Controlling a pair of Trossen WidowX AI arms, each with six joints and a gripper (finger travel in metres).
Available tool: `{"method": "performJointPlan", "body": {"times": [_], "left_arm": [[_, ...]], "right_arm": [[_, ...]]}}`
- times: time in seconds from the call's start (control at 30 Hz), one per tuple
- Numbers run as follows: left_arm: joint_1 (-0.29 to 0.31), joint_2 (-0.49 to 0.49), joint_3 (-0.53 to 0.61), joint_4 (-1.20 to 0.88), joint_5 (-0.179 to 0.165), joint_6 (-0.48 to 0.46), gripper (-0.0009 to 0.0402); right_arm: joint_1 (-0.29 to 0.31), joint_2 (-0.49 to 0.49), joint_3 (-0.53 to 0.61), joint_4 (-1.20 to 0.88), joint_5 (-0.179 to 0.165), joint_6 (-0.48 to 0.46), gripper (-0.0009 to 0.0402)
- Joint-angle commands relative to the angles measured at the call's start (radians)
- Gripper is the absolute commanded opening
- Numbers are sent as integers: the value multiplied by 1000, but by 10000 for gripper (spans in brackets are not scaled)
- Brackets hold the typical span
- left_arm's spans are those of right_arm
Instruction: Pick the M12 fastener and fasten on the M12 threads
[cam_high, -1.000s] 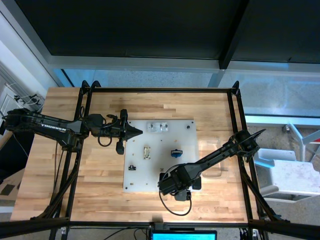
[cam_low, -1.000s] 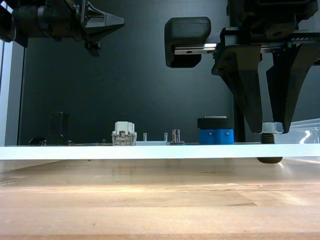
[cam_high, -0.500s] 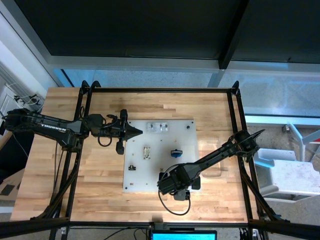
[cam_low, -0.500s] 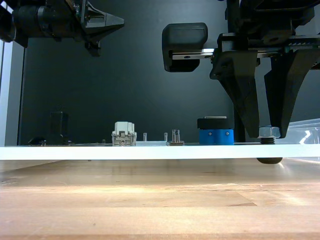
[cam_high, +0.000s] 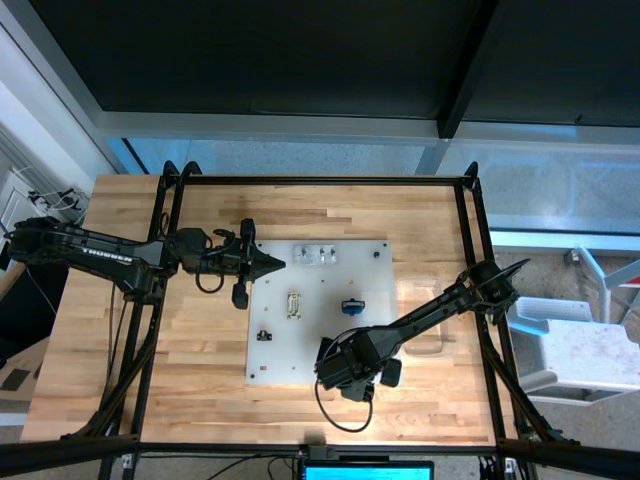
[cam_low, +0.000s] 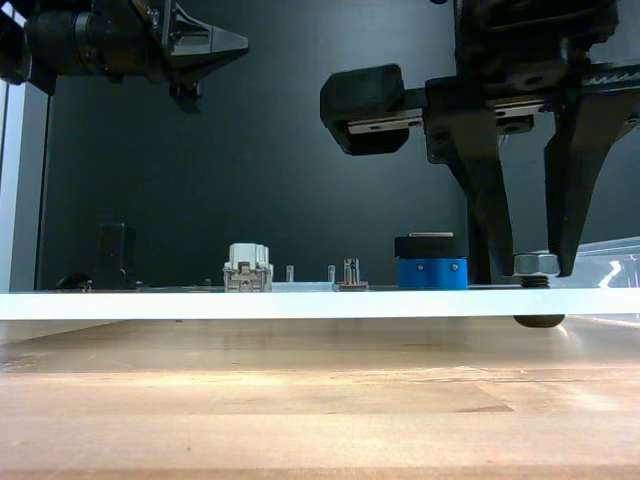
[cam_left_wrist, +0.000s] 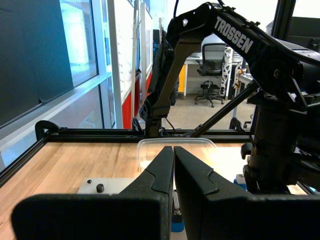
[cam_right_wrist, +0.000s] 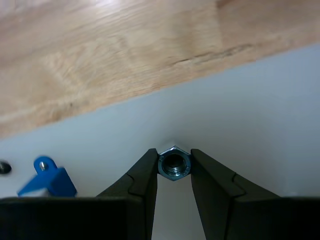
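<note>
The M12 fastener is a small silver hex nut held between the two fingers of my right gripper, which is shut on it. In the low view the nut sits on its stud, with only a sliver of black ribs showing beneath it, at the near right edge of the white board. From above, the right gripper covers both nut and stud. My left gripper hovers shut over the board's far left edge, high above it, with nothing in it.
A blue connector stands on the board just left of the stud, and shows mid-board from above. A beige connector lies further left. The clear tray sits on the wood right of the board.
The right wrist has turned about the stud with the nut in its fingers. The nut has sunk lower, covering more of the ribs. The left arm has not moved.
</note>
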Motion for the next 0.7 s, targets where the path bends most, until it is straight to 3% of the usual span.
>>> {"method": "performJointPlan", "body": {"times": [0.03, 0.4, 0.53, 0.7], "left_arm": [[0, 0, 0, 0, 0, 0, 0], [0, 0, 0, 1, 0, 0, 0], [0, 0, 0, 0, 0, 0, 0], [0, 0, 0, 0, 0, 0, 0]], "right_arm": [[0, 0, -1, -3, 1, 161, 2], [0, -17, -2, -29, 1, 787, 2], [0, -20, -3, -28, 1, 940, 2], [0, -20, -3, -15, 1, 1048, 2]]}}
